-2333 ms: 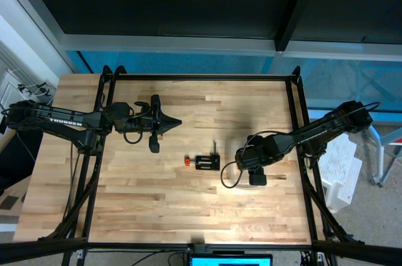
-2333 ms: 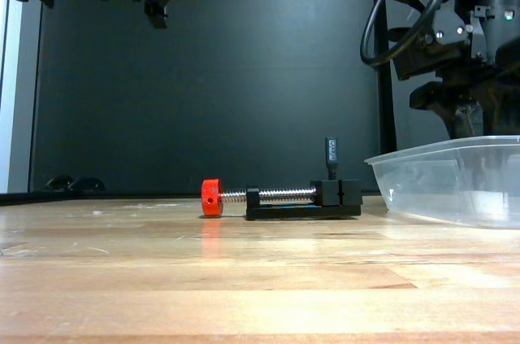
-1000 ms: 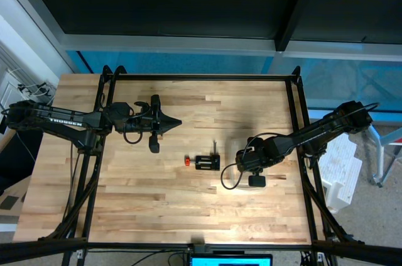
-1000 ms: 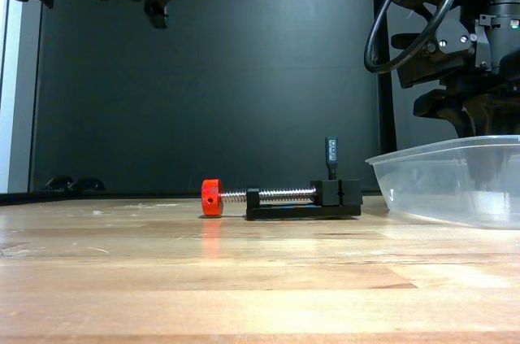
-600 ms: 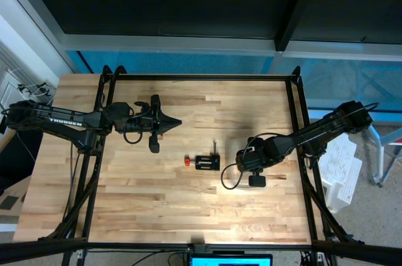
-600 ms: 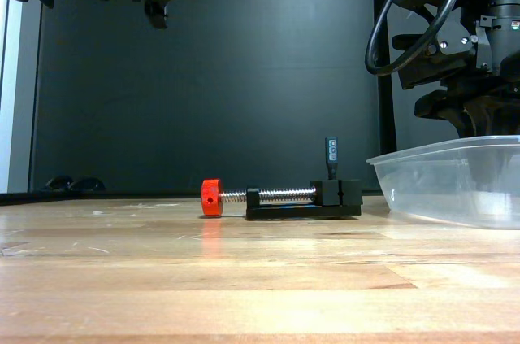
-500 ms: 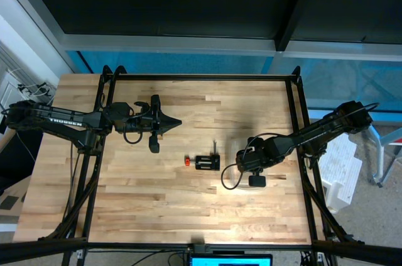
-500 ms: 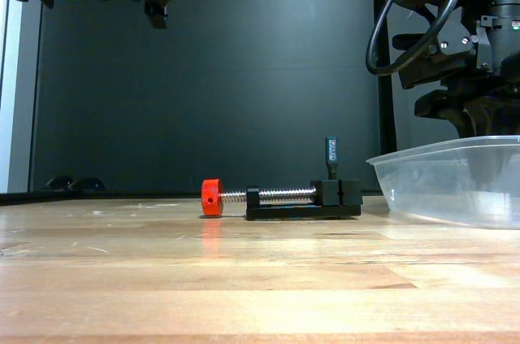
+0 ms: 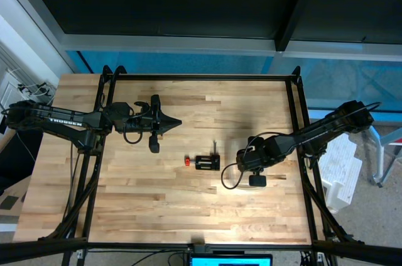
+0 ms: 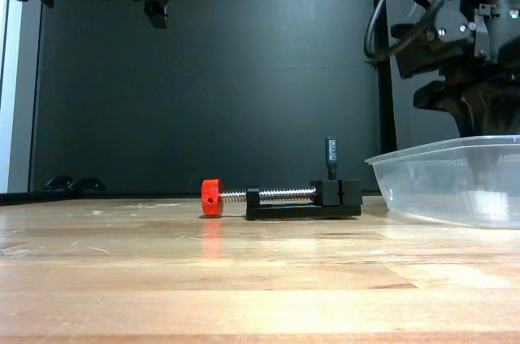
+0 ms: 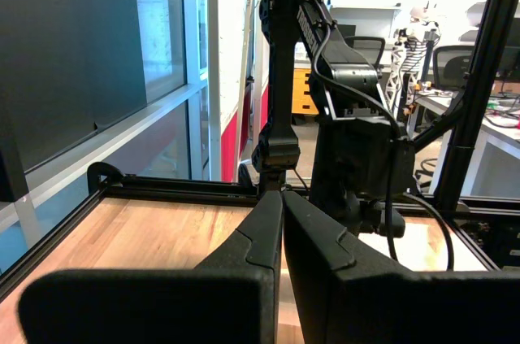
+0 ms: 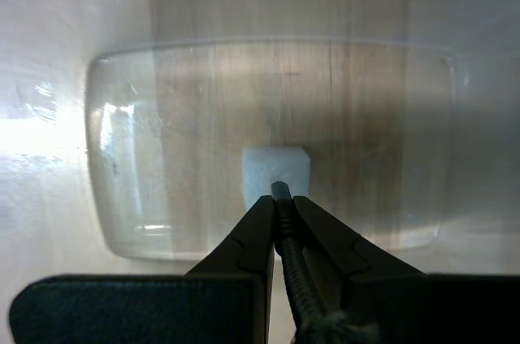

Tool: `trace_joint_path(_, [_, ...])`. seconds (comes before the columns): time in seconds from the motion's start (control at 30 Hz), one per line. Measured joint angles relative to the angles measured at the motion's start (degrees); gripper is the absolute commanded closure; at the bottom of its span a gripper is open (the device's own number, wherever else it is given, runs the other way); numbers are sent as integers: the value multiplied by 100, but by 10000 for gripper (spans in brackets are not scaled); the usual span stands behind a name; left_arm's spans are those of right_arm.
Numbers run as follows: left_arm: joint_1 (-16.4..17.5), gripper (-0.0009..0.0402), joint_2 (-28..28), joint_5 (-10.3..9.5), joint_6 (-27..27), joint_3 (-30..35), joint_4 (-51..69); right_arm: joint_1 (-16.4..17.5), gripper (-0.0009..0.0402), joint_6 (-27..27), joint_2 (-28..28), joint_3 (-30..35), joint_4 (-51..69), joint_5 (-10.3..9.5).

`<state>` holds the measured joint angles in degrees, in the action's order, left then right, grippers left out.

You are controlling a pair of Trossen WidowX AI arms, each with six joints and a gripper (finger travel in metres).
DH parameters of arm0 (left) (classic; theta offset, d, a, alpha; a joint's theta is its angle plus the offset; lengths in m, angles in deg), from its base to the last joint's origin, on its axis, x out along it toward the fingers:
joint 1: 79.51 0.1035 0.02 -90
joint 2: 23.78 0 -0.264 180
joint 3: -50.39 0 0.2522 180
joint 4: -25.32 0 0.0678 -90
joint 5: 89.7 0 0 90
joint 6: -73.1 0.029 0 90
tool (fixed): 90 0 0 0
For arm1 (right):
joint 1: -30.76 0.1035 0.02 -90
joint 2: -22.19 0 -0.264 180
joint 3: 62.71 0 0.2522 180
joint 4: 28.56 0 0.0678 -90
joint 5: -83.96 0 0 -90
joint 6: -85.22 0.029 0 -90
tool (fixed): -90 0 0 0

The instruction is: Pick the usb-c connector and install on the hub

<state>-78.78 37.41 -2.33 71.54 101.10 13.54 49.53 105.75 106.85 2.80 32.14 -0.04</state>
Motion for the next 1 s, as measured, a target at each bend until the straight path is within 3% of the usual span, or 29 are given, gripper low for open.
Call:
trace_joint_path(0.7, [0,393,2,0,0,0,0,-13,393,-2,-306,1423,1657,-2])
trace_joint_path(1.0, [0,393,0,0,2,0,0,-15,393,-2,-306,1613,1867,-2])
